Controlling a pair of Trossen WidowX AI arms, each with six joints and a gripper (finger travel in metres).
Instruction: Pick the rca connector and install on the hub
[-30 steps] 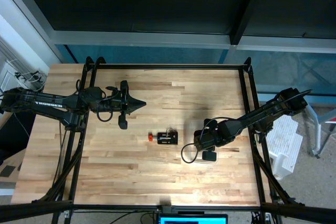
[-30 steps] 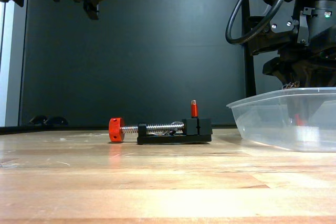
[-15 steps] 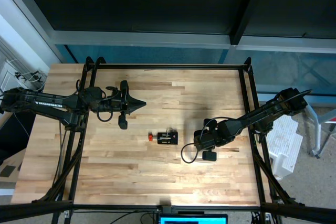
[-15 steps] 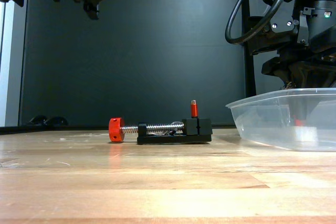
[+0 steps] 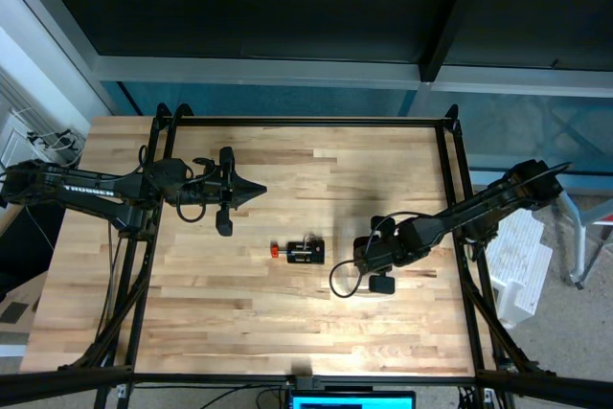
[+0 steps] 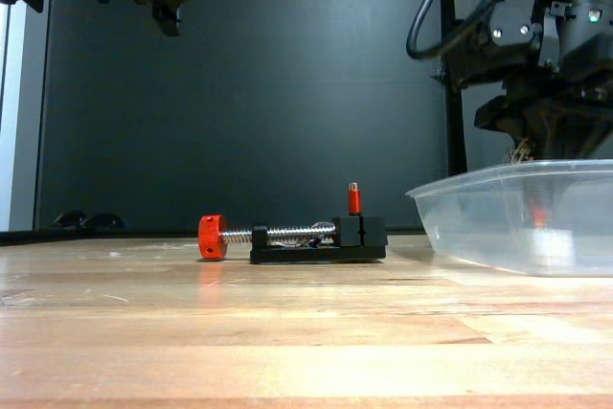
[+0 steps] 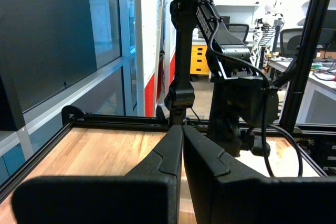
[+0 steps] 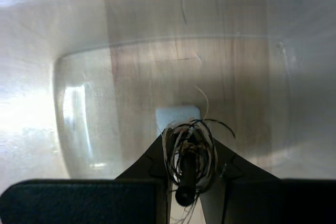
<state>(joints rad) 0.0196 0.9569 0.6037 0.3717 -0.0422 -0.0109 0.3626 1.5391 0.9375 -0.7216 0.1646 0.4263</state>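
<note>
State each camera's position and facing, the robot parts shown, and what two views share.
High view: above the near edge, looking down and away; both arms, left claw at left, right claw right of the hub.
Low view: table height, near edge, level toward hub and clear tray; left claw high, right claw above the tray.
Left wrist view: on left arm, facing the right arm; shut left claw.
Right wrist view: on right arm, looking into tray; claw shut on a wiry dark part.
High and low share the hub.

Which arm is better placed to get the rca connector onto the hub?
Right. The right gripper is down in the clear tray, shut on the rca connector, near the hub. The left gripper hangs shut, high and away.
</note>
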